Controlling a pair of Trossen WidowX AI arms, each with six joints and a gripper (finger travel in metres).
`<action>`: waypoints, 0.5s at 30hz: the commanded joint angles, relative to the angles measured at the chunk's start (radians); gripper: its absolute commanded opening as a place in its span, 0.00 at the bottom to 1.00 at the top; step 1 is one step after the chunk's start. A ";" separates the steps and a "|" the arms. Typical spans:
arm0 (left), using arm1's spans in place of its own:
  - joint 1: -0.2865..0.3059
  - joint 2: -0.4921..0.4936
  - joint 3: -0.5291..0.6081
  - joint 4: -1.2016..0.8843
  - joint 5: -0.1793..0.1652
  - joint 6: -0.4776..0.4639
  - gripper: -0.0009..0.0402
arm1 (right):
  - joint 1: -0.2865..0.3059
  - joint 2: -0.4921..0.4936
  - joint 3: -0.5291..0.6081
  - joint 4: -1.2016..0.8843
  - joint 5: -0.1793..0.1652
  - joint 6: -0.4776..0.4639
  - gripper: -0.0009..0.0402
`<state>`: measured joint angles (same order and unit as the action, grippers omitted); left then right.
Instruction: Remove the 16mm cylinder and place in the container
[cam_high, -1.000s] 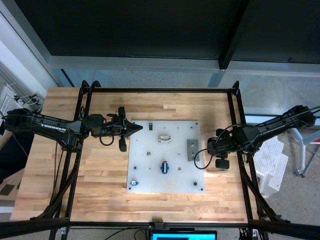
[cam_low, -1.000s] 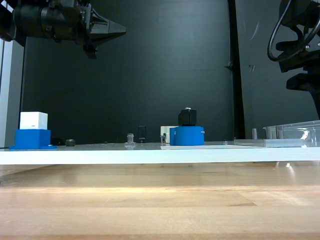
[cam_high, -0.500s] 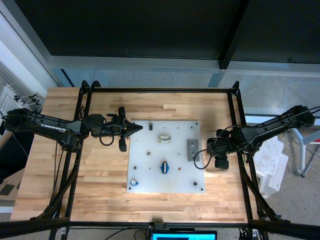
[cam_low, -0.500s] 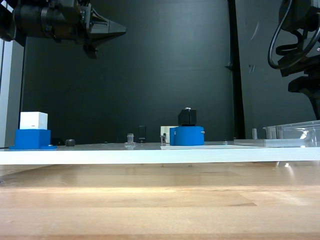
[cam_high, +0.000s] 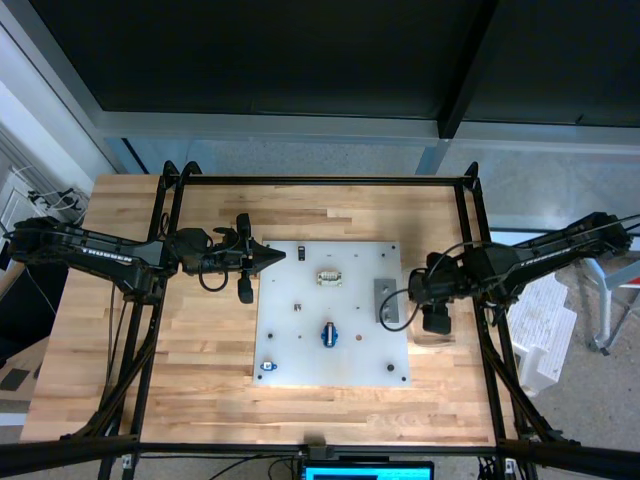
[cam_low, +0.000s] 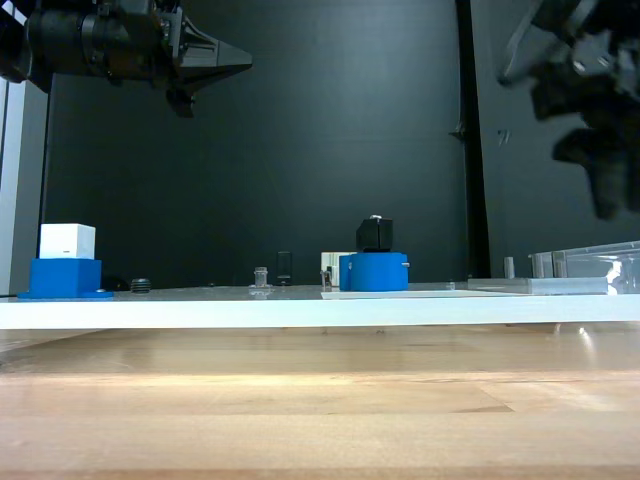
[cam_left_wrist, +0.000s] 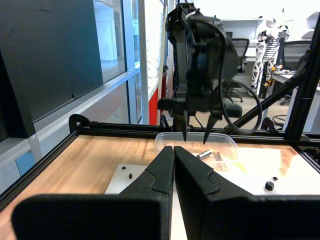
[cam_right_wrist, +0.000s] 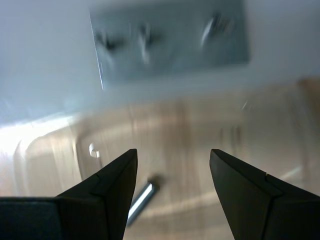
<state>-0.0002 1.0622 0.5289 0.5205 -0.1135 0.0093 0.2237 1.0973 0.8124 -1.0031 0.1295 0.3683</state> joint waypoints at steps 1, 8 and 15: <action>0.000 0.000 0.000 0.000 0.000 0.000 0.02 | -0.032 0.000 0.055 0.028 0.036 -0.053 0.46; 0.000 0.000 0.000 0.000 0.000 0.000 0.02 | -0.101 0.000 0.115 0.257 0.032 -0.178 0.35; 0.000 0.000 0.000 0.000 0.000 0.000 0.02 | -0.155 0.004 0.095 0.563 0.024 -0.277 0.18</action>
<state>-0.0002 1.0622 0.5293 0.5205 -0.1135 0.0090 0.0772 1.1004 0.9138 -0.4915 0.1555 0.1135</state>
